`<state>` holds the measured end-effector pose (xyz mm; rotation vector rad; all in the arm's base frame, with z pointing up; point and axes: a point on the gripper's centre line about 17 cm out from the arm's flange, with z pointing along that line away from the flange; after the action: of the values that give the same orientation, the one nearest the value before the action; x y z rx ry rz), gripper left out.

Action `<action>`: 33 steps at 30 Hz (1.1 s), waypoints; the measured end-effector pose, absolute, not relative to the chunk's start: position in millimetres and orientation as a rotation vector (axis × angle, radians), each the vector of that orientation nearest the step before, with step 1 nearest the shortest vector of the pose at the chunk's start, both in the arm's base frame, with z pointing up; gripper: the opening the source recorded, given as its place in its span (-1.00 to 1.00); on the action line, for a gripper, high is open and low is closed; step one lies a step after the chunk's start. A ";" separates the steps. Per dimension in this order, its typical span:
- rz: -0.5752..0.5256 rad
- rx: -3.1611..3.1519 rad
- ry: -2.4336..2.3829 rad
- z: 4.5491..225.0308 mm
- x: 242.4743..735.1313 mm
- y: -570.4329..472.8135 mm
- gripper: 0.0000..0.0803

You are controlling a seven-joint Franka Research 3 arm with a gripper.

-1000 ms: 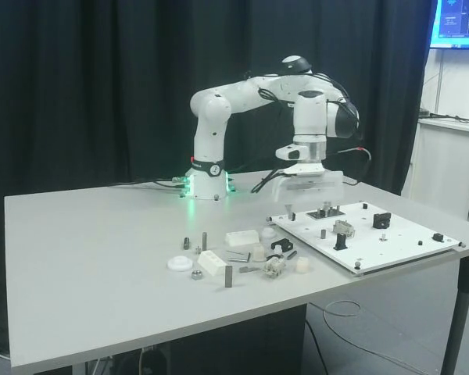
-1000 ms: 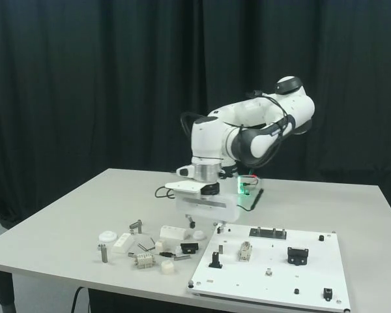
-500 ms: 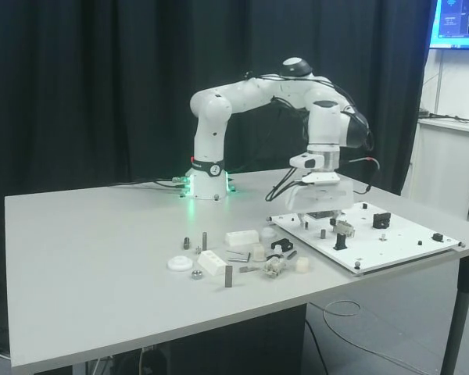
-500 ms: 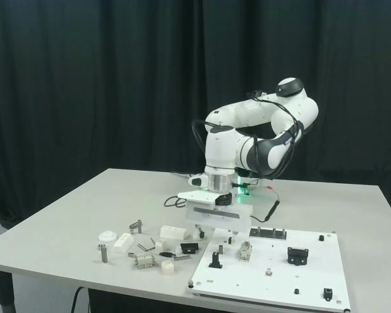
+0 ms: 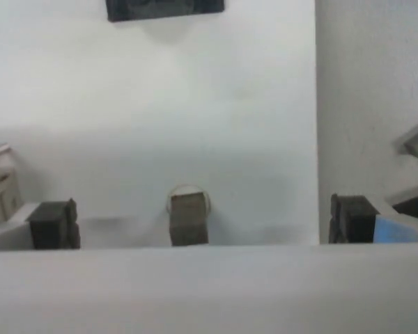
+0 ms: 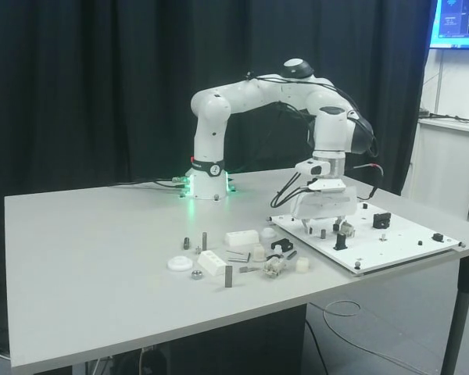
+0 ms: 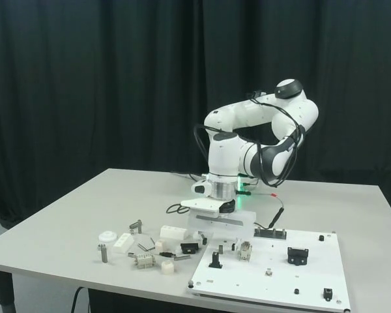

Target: Remove round peg 3.

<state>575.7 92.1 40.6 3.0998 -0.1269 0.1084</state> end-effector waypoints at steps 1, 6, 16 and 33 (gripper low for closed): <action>0.106 3.099 -0.125 40.0 576.1 92.0 0.99; 0.091 3.096 -0.115 37.0 577.5 91.0 0.99; 0.052 3.101 -0.102 31.0 578.2 91.2 0.99; -0.005 3.120 -0.109 25.7 571.5 92.8 0.99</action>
<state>571.5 92.8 25.7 3.1203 -0.1092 -0.0046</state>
